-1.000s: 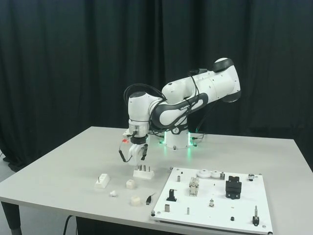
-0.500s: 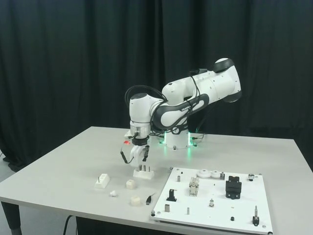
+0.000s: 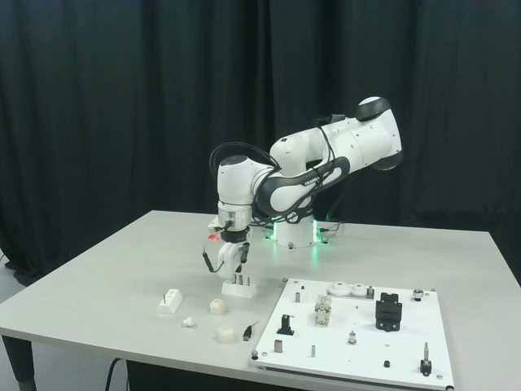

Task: Pick square peg 3.

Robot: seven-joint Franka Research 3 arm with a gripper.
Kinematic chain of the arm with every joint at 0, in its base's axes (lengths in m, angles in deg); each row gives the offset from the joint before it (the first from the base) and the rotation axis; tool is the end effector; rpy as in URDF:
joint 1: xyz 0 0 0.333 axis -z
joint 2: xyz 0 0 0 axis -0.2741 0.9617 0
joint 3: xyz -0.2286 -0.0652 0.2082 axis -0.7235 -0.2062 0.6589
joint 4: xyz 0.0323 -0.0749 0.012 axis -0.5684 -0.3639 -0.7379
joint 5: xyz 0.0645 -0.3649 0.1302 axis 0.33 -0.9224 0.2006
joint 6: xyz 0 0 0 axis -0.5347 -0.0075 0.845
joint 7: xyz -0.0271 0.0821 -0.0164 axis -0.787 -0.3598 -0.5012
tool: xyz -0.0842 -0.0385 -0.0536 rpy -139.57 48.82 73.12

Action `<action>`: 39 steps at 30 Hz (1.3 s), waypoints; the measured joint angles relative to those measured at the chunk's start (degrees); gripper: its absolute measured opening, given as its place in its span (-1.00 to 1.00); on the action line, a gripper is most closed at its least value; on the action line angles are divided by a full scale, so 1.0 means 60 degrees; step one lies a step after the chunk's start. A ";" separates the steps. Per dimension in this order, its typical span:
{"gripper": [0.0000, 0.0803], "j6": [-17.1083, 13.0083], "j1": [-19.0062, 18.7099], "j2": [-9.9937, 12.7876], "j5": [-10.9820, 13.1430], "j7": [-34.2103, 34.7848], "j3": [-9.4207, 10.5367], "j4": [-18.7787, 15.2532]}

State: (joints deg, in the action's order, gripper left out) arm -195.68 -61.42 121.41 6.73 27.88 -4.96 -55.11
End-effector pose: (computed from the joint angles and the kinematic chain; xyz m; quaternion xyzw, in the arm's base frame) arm 0.4345 -0.0853 0.2078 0.3793 -0.9243 0.0062 0.0418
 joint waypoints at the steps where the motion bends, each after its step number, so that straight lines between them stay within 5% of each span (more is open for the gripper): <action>1: 0.16 0.0000 -0.0006 0.0000 0.0000 0.0000 0.0001 0.0000; 8: 0.16 -0.0001 -0.0046 0.0000 0.0000 0.0000 0.0021 0.0000; 9: -0.69 -0.0009 -0.0052 0.0000 0.0002 0.0000 0.0021 0.0002; 26: -0.73 -0.0136 -0.0074 -0.0011 0.0023 0.0000 -0.0049 0.0019; 39: -0.73 -0.0153 -0.0227 -0.0048 -0.0195 0.0000 -0.0654 0.0018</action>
State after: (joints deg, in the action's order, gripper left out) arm -196.60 -62.78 121.12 5.56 27.88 -8.89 -55.00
